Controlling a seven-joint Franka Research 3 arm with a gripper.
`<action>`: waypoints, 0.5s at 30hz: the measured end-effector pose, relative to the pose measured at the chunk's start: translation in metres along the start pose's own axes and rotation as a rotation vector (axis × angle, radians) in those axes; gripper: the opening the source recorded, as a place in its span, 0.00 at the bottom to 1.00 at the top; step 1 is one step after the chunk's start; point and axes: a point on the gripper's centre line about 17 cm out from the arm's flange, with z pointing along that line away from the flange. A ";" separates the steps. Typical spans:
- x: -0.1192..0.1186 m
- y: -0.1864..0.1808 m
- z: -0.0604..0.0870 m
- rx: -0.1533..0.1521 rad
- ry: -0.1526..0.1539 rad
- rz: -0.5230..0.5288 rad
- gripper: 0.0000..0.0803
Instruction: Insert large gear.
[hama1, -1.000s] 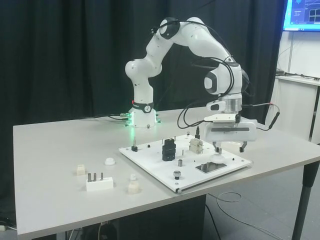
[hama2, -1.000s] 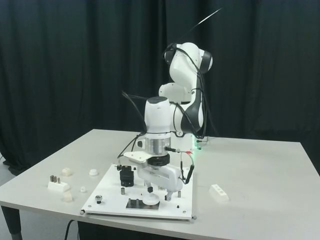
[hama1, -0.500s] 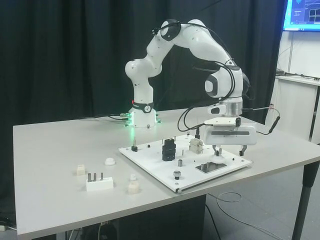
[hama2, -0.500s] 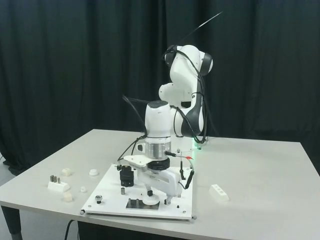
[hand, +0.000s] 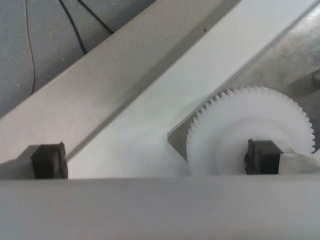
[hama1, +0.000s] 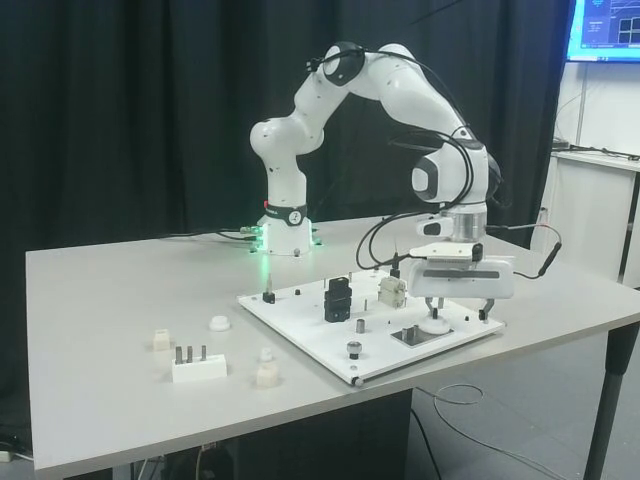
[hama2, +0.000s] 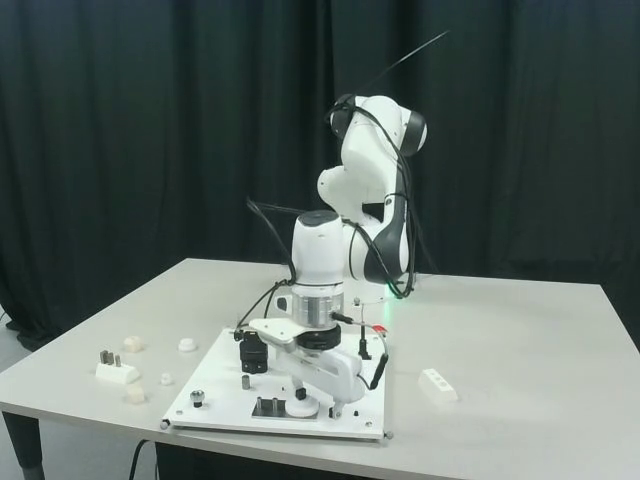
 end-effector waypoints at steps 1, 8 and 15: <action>0.000 0.000 0.001 -0.001 0.000 0.000 1.00; 0.000 0.000 0.004 -0.003 0.000 0.002 1.00; 0.001 0.000 0.004 -0.003 0.001 0.013 1.00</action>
